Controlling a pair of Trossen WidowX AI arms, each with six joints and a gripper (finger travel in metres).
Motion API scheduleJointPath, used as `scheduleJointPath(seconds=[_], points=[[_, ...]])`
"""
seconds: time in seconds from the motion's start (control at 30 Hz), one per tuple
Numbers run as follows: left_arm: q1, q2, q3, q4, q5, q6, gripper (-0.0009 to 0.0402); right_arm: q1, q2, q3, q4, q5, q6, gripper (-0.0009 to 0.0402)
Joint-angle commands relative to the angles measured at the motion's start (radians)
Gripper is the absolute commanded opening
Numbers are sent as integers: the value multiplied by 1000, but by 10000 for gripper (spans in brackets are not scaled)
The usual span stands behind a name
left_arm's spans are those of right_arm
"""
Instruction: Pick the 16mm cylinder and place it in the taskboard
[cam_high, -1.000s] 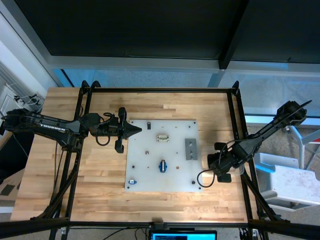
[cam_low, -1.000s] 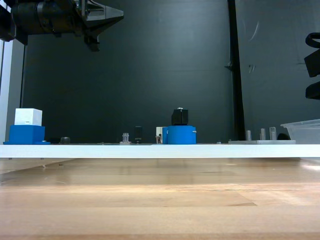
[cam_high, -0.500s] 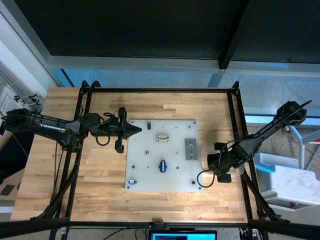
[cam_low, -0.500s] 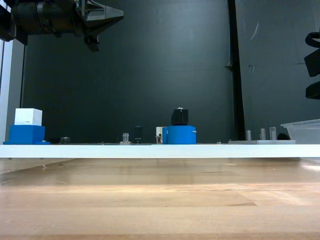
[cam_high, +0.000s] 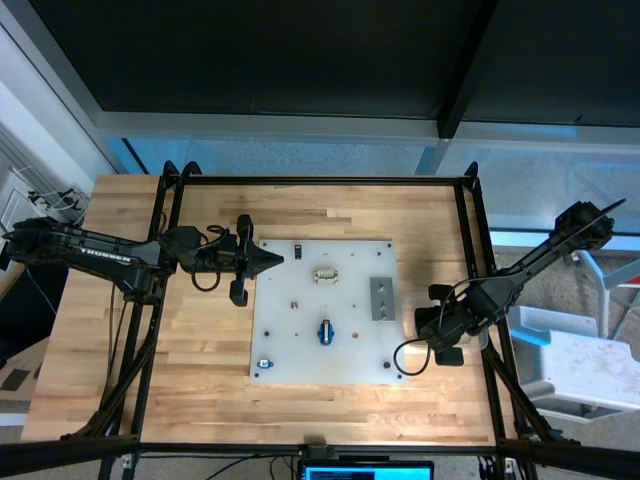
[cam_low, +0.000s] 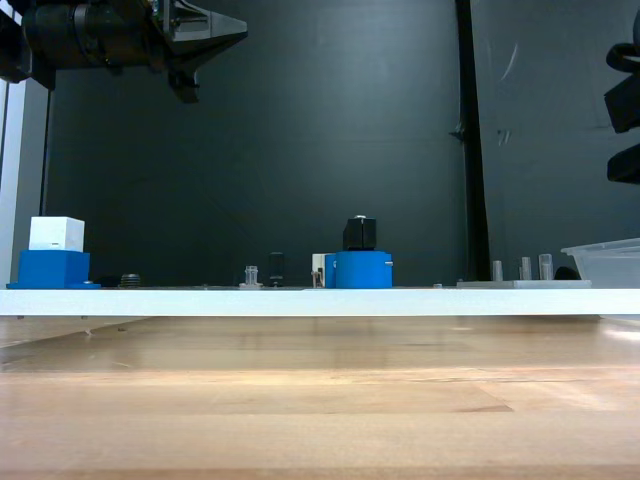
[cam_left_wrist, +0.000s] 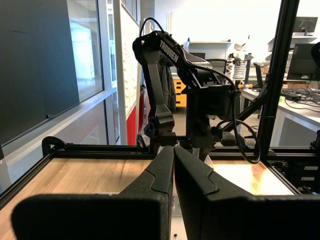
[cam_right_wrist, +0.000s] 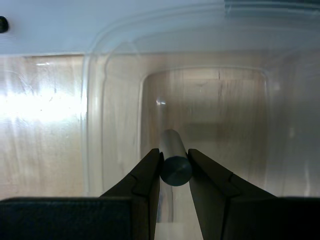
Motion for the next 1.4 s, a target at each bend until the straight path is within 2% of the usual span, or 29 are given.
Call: scheduleJointPath(seconds=[0.03,0.8,1.4], points=[[0,0,0,0,0,0,0,0,-3,27,-44,1,-1,20],[0,0,0,0,0,0,0,0,-45,241,-300,10,-1,20],[0,0,0,0,0,0,0,-11,-12,257,-300,10,0,20]])
